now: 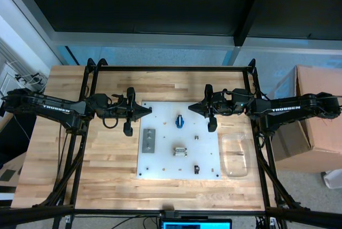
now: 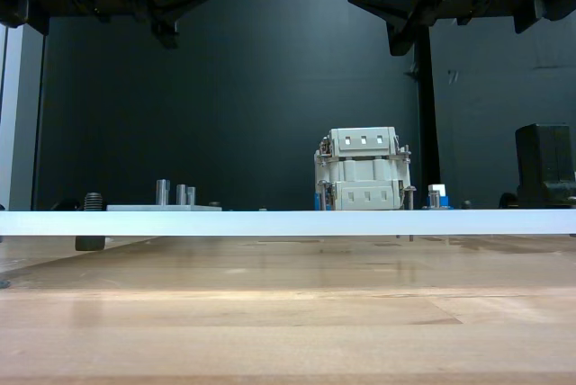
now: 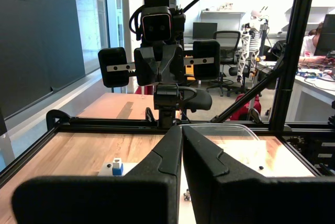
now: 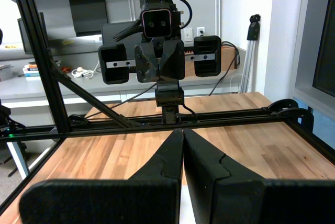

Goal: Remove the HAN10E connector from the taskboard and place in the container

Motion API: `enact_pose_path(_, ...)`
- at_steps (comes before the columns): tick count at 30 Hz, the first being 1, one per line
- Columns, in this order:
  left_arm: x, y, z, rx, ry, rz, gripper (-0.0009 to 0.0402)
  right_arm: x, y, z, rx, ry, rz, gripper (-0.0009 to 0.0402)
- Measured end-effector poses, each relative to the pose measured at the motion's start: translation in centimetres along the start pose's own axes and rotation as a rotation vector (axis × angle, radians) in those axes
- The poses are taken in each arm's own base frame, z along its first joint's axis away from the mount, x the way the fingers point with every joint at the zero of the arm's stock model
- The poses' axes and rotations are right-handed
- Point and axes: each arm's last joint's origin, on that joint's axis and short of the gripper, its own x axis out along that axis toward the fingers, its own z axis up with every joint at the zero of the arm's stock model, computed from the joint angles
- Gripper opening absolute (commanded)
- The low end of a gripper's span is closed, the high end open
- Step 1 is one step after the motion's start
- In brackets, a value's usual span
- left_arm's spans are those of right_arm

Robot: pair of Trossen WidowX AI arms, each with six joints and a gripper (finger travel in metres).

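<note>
The grey HAN10E connector (image 1: 180, 151) stands upright in its seat on the white taskboard (image 1: 160, 162); in the low view the connector (image 2: 363, 170) rises above the board's edge. The clear plastic container (image 1: 235, 155) lies right of the board, with nothing in it. My left gripper (image 1: 150, 109) hovers high over the board's far left corner, shut and holding nothing. My right gripper (image 1: 191, 107) hovers high over the board's far edge, also shut with nothing in it. Both stay well above and behind the connector. The left gripper (image 3: 181, 132) and right gripper (image 4: 183, 132) face each other.
A grey metal block (image 1: 148, 140) with pegs sits on the board's left part. A blue knob (image 1: 179, 121) stands near the far middle, a small black part (image 1: 196, 169) near the front. A black frame (image 1: 171, 69) rims the table. A cardboard box (image 1: 315, 127) stands at the right.
</note>
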Motion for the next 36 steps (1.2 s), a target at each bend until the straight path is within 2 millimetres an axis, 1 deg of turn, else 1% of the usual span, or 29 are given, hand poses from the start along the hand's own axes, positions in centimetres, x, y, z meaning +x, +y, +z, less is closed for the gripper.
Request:
enact_pose_path(15, 0.0, 0.0, 0.0, 0.000, 0.000, -0.001, 0.0000, 0.0, 0.0, 0.0, 0.000, 0.001, 0.000, 0.0000)
enact_pose_path(19, 0.0, 0.0, 0.0, 0.000, 0.000, -0.001, 0.0000, 0.0, 0.3, -0.2, 0.004, 0.041, 0.017, 0.0000)
enact_pose_path(22, 0.0, 0.0, 0.0, 0.000, 0.000, -0.001, 0.0000, 0.2, 1.1, 0.0, 0.007, 0.115, 0.046, 0.0000)
enact_pose_path(27, 0.0, 0.0, 0.0, 0.000, 0.000, 0.000, 0.0000, 0.5, 3.0, 0.7, 0.006, 0.256, 0.093, 0.0000)
enact_pose_path(33, 0.0, 0.0, 0.0, 0.000, 0.000, -0.001, 0.0000, 0.8, 5.8, 0.8, -0.037, 0.514, 0.102, 0.0000)
enact_pose_path(36, 0.0, 0.0, 0.0, 0.000, 0.000, 0.000, 0.0000, 1.2, 7.0, 1.0, -0.021, 0.633, 0.118, 0.0000)
